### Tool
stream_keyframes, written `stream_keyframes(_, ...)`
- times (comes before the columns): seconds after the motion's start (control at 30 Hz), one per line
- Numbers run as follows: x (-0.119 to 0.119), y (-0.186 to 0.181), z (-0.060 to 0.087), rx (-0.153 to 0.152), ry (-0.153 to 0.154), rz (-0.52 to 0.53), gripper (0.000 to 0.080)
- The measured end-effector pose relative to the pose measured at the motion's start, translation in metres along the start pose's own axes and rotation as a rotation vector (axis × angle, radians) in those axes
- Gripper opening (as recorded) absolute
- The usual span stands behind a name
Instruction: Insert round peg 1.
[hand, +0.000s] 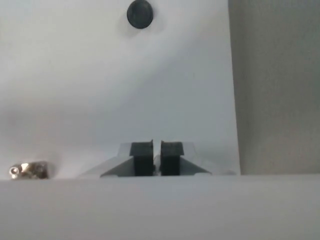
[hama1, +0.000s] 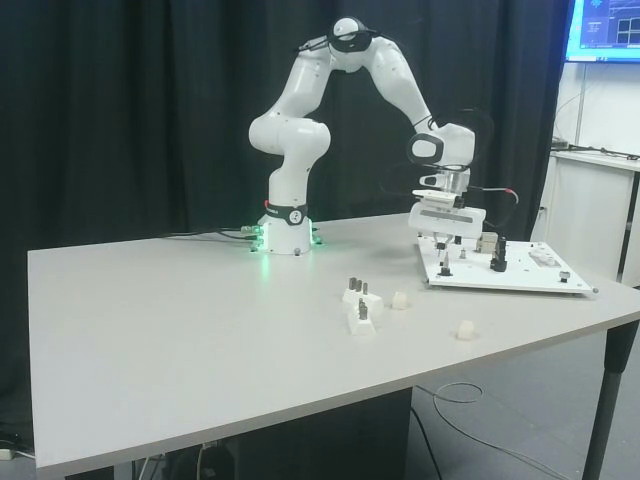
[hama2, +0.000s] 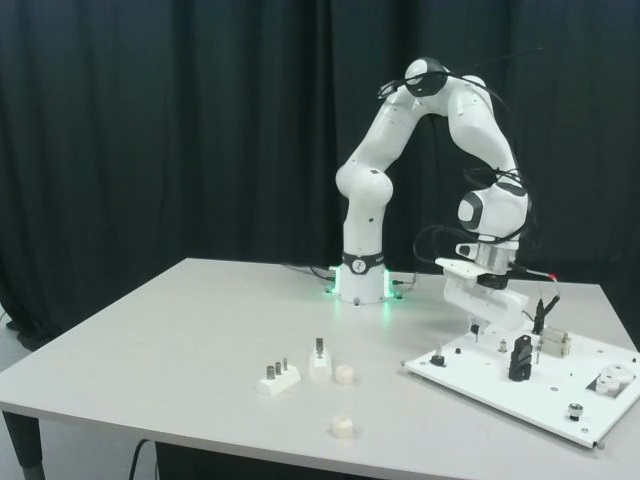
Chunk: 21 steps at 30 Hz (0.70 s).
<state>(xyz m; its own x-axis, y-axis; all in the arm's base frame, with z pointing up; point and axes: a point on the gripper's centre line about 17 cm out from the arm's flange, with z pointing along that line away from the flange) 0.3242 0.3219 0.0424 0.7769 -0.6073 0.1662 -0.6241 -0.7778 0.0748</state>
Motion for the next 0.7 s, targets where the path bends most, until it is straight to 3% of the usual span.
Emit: stream_keyframes(0.7, 0.0049, -0.0003, -0.0038, -0.006, -0.008, -0.057, 0.0052)
